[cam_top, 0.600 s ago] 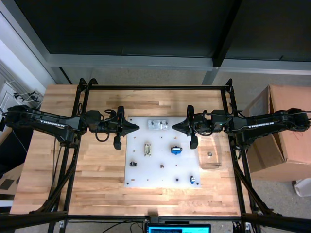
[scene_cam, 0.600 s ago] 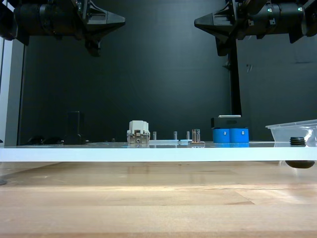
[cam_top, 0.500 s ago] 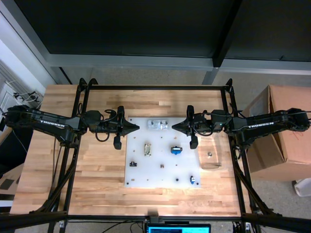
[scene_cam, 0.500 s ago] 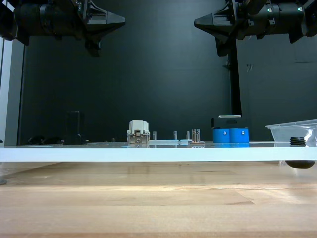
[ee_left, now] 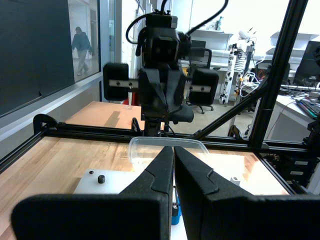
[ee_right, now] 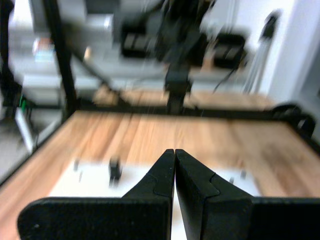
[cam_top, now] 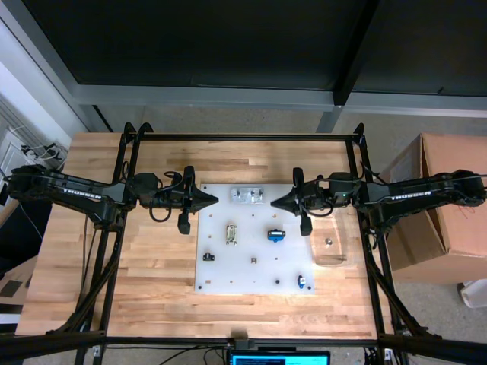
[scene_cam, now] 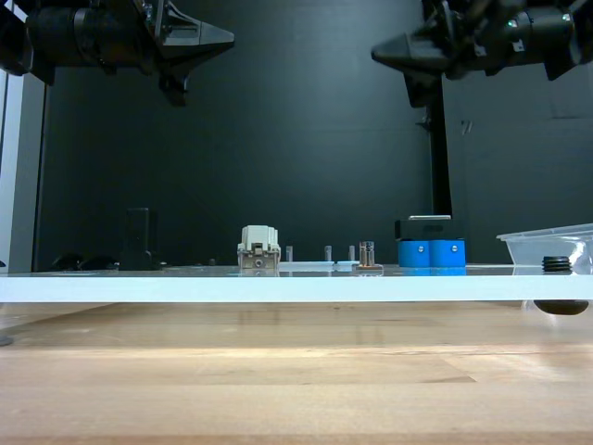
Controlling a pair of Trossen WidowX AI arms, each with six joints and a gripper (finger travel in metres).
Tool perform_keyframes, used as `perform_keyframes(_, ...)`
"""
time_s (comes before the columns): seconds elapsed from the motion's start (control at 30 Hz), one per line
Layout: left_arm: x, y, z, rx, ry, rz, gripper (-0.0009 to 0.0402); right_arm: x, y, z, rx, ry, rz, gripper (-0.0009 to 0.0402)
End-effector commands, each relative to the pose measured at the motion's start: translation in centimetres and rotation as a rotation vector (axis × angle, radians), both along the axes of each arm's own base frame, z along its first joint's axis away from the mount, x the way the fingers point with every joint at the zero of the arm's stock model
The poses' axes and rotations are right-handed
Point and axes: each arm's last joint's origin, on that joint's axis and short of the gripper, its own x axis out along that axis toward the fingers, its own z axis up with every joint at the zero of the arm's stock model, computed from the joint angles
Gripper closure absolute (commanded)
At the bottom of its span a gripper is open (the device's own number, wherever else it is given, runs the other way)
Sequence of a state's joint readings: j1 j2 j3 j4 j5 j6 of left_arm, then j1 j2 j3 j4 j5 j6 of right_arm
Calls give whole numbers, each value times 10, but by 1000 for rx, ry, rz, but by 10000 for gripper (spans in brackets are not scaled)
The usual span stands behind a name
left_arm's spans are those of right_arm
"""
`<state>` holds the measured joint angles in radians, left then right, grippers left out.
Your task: Pick the M12 nut and place it on its threads and fasten
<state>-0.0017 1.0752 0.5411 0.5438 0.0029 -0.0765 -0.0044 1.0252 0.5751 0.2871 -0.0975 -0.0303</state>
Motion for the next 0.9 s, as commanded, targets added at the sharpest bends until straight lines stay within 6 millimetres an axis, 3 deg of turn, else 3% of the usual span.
perform_keyframes(0.03,0,0,0,0,-1,0,393,-3,2,0,-44,160,51,393)
perform_keyframes(0.23,0,0,0,0,-1,0,393,-15,4,8,-106,498,97,393)
perform_keyframes(0.4,0,0,0,0,-1,0,393,-33,9,18,-298,705,243,393)
perform_keyframes(0.67,0,0,0,0,0,0,393,-56,13,20,-537,895,478,393)
perform_keyframes(0.9,0,0,0,0,0,0,393,-62,26,12,-739,1007,601,393)
